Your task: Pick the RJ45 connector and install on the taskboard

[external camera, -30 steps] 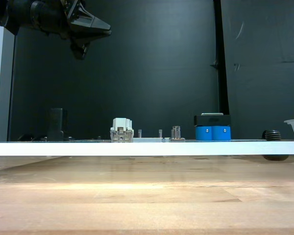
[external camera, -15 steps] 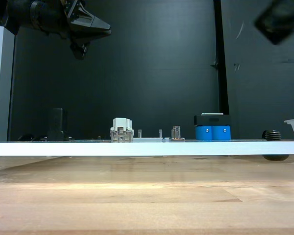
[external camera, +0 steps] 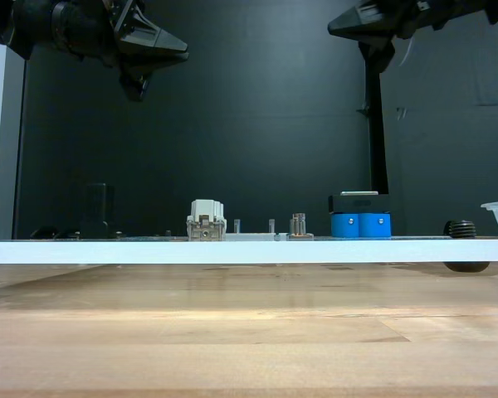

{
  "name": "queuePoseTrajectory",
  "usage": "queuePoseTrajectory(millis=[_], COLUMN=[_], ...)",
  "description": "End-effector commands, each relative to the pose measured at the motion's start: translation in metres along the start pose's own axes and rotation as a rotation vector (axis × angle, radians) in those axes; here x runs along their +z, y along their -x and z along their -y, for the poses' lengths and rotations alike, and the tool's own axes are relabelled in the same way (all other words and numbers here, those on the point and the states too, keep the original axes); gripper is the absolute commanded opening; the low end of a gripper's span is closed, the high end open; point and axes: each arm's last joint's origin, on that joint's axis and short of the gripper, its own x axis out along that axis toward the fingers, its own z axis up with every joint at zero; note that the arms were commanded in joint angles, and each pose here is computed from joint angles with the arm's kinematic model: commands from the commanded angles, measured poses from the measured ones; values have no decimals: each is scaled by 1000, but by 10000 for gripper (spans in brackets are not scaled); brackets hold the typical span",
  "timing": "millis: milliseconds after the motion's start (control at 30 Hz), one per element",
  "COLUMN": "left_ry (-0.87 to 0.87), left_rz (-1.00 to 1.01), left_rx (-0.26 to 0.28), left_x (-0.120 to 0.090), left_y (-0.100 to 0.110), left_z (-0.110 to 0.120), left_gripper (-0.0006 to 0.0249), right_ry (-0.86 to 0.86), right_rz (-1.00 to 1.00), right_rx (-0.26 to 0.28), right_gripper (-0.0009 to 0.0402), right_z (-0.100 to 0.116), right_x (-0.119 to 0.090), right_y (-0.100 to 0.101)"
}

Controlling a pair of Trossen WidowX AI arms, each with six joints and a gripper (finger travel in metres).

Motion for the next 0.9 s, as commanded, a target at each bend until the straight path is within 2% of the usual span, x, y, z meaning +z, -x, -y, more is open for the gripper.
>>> queuePoseTrajectory(millis=[33, 100, 300, 533, 600, 700, 767, 833, 900], left_ry=[-50, -50, -47, -49, -57, -113, -146, -149, -155], left_rz=[-2, -4, 4, 20, 48, 108, 148, 170, 181], left_rx=[9, 9, 8, 2, -1, -23, -23, 2, 3], left_x=[0, 0, 0, 2, 6, 13, 17, 20, 21], left_y=[0, 0, 0, 0, 1, 8, 14, 19, 23], left_z=[-1, -1, -1, 0, 0, 5, 8, 8, 8], left_gripper=[49, 49, 49, 48, 36, -5, 2, -2, -1], right_ry=[7, 11, 25, -3, 11, 32, 34, 32, 27], right_rz=[42, 62, 78, 59, 73, 146, 200, 236, 246], right_rx=[-40, -51, -27, -37, -51, -48, -32, -9, 9], right_gripper=[0, 0, 0, 0, 0, 0, 0, 0, 0], right_z=[11, 13, 13, 13, 14, 14, 14, 14, 14], right_x=[5, 7, 8, 6, 7, 7, 5, 1, -4], right_y=[0, 0, -1, -2, -2, -3, -4, -5, -6])
